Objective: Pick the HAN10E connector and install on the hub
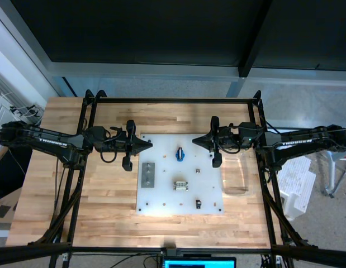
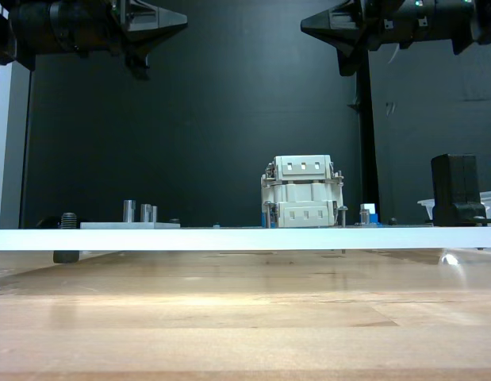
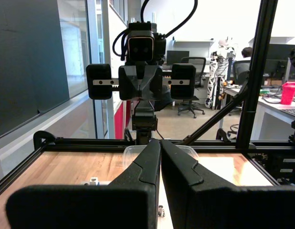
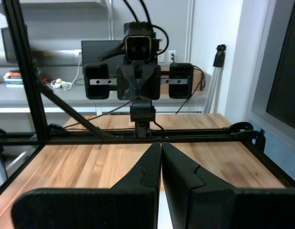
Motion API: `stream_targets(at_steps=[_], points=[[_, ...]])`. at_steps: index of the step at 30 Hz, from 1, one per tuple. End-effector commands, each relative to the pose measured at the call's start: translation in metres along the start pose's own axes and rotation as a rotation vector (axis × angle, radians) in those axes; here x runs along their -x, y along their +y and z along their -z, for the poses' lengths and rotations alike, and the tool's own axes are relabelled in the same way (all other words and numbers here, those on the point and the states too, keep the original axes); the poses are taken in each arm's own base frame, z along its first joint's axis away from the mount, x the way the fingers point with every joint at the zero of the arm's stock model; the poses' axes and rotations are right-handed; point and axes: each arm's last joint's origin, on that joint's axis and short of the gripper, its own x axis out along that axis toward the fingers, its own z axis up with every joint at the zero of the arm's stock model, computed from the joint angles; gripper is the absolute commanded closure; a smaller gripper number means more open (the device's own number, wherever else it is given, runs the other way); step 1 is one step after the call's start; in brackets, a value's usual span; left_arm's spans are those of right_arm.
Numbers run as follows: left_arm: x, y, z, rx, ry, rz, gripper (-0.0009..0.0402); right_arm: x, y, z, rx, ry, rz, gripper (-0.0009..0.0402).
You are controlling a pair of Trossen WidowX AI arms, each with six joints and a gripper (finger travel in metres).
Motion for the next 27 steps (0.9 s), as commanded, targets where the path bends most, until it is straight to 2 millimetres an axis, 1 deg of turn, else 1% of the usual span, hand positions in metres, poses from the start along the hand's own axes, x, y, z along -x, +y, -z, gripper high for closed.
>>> stream_targets(at_steps=[1,27], points=[[-0.0001,0.0000,0.0001,0.000,0.000,0.000,0.0393,0.0003,0.0002,-0.0003,-0.002,-0.004,0.002,0.0393],[-0.0001,0.0000,0.0001,0.000,0.000,0.000,0.0393,0.0001,0.0003,0.0014,0.002,0.012,-0.002,0.0393]])
